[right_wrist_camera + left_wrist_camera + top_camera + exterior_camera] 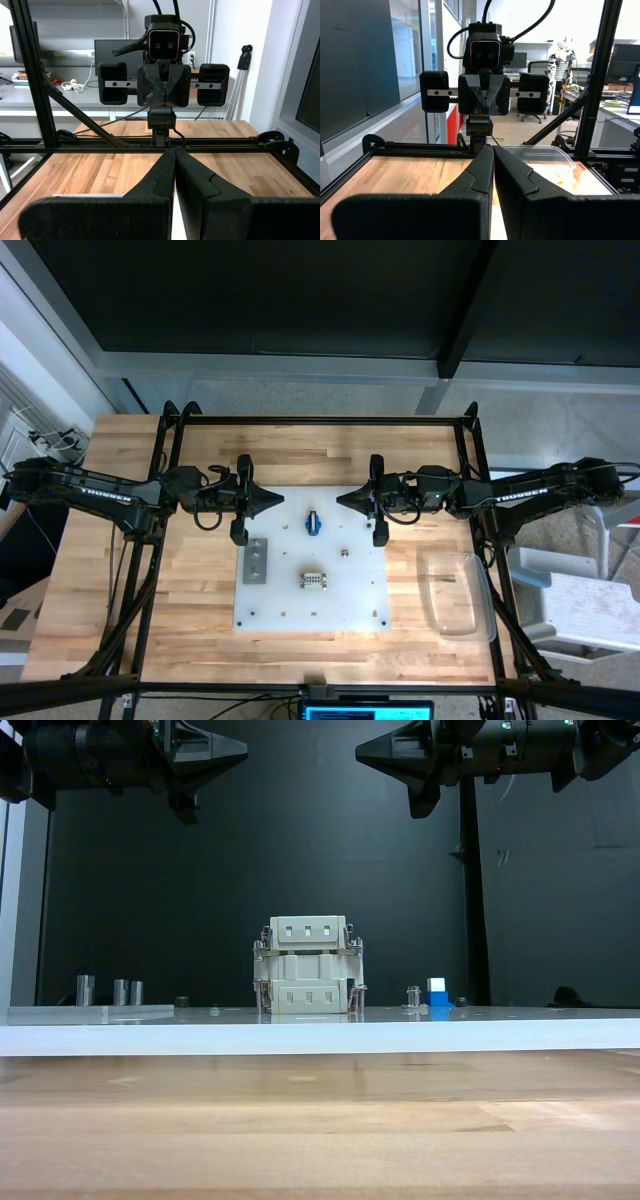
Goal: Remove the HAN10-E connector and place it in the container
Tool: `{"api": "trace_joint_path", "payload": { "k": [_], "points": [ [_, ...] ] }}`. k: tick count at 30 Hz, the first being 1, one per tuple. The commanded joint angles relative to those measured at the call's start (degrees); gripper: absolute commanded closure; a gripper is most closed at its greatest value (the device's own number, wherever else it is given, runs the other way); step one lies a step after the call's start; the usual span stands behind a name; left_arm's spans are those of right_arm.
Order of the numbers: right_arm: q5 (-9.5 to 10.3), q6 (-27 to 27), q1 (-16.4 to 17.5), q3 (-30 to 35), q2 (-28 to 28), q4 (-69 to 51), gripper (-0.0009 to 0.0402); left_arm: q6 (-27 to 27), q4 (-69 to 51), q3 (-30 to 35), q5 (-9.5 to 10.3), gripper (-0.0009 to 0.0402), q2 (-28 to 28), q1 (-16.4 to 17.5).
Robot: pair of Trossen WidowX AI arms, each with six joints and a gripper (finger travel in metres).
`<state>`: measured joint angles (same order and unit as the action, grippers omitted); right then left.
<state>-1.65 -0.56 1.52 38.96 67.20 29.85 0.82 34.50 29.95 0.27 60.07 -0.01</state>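
Observation:
The HAN10-E connector (314, 581) is a small light-grey block standing on the white board (345, 600), slightly below its middle; the low view shows the connector (308, 965) as a stacked grey housing. The container (458, 595), a clear plastic tray, lies on the table right of the board and also shows in the left wrist view (540, 153). My left gripper (284, 499) hovers shut over the board's far left edge. My right gripper (340, 500) hovers shut over the far right part, facing it. Both hang well above the connector (245, 758) (358, 756).
A small blue upright piece (313, 523) stands near the board's far middle. A grey metal plate with three holes (257, 562) lies on the board's left side. A black frame (320, 421) rings the wooden table (150, 610). A screen (366, 710) sits at the near edge.

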Motion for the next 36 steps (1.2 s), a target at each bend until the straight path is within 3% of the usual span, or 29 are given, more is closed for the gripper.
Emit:
{"api": "trace_joint_path", "payload": {
  "k": [1,9,15,28,36],
  "points": [
    [0.22,-0.5,0.0,0.02,0.02,-0.02,0.0393,-0.02,0.0,0.0,-0.02,0.0393,0.02,0.02],
    [0.22,-0.83,0.02,0.02,0.02,0.02,0.0393,-0.02,0.0,0.0,-0.02,0.0393,0.04,0.0],
    [0.28,-3.93,0.09,1.75,0.02,-1.42,0.0393,-0.02,0.0,0.0,-0.02,0.0393,0.02,0.0],
    [0.35,-4.15,1.03,17.18,0.11,-34.82,0.0393,-0.02,0.0,0.0,-0.02,0.0393,0.02,0.02],
    [0.24,-5.05,3.28,28.17,4.48,-50.53,0.0393,-0.02,0.0,0.0,-0.02,0.0393,0.02,0.02]
  ]
}}
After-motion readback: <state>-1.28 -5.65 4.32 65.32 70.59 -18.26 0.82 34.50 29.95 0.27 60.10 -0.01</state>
